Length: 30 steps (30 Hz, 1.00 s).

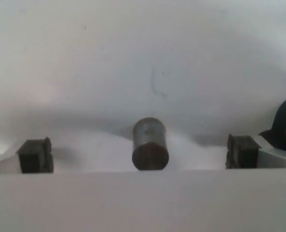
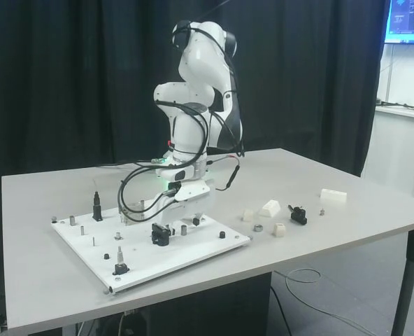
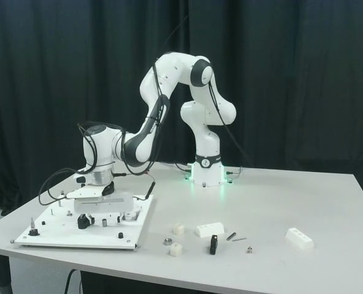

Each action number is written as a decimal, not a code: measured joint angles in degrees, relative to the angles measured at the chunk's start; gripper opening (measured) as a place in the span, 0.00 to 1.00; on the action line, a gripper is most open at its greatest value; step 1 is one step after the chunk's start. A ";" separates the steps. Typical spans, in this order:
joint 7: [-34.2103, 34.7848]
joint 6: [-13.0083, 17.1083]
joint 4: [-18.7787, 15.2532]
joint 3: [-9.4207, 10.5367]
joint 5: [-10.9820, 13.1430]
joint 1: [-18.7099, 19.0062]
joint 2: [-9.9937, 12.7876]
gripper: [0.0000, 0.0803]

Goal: Remove round peg 4.

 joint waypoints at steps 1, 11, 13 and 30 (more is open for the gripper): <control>-0.16 0.00 0.00 0.00 0.00 0.00 0.05 1.00; -0.44 0.09 0.09 -0.03 0.01 -0.19 0.47 0.77; -0.44 0.16 0.15 -0.03 0.01 -0.24 0.57 0.77; -0.44 0.64 0.33 -0.03 0.34 -0.38 0.94 0.19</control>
